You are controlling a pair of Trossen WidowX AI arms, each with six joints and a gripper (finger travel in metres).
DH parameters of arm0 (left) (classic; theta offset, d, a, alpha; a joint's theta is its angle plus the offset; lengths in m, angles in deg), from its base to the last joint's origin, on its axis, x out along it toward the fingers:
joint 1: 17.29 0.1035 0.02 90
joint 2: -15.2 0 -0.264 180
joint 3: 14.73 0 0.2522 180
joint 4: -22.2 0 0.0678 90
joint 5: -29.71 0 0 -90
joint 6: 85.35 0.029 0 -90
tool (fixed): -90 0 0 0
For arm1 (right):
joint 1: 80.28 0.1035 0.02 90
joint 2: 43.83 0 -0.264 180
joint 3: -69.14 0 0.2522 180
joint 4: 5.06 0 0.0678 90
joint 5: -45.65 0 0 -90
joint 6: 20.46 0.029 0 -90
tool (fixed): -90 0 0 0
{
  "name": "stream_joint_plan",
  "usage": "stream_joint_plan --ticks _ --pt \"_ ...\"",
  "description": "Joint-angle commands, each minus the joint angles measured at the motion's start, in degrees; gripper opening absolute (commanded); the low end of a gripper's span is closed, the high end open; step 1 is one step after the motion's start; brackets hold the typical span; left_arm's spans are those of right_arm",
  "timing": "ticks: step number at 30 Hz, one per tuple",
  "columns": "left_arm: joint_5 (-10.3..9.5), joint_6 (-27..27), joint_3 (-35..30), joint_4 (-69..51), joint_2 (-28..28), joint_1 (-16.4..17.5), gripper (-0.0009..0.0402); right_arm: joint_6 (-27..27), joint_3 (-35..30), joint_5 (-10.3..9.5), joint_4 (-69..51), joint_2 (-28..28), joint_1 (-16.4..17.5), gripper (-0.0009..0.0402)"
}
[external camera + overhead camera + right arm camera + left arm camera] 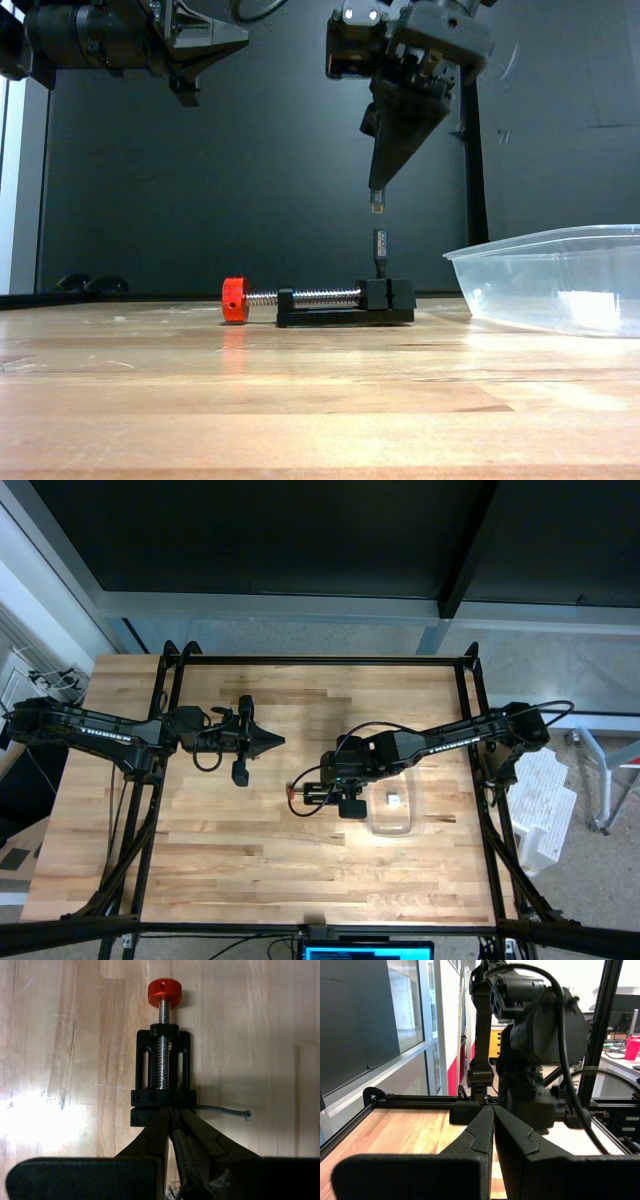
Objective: Remove the USB-C connector from taskboard and place in the container
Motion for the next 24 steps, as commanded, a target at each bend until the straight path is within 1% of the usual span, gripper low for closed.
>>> stream_joint_plan --ticks 1,11,18,21,24 --pt "0.00 0.0 0.0 0.0 0.0 0.0 0.0000 0.1 0.0 -0.07 -0.6 0.7 0.0 0.0000" --pt "0.00 0.0 0.0 0.0 0.0 0.0 0.0000 0.1 1.0 0.02 -6.8 5.2 1.6 0.0000" --pt "0.00 0.0 0.0 0.0 0.0 0.0 0.0000 0.2 8.5 0.04 -6.3 10.4 2.9 0.0000" --pt "0.00 0.0 0.0 0.0 0.0 0.0 0.0000 0.3 11.8 0.55 -6.0 12.5 3.9 0.0000" --pt "0.00 0.0 0.0 0.0 0.0 0.0 0.0000 1.7 14.2 0.50 -5.8 14.1 4.5 0.0000"
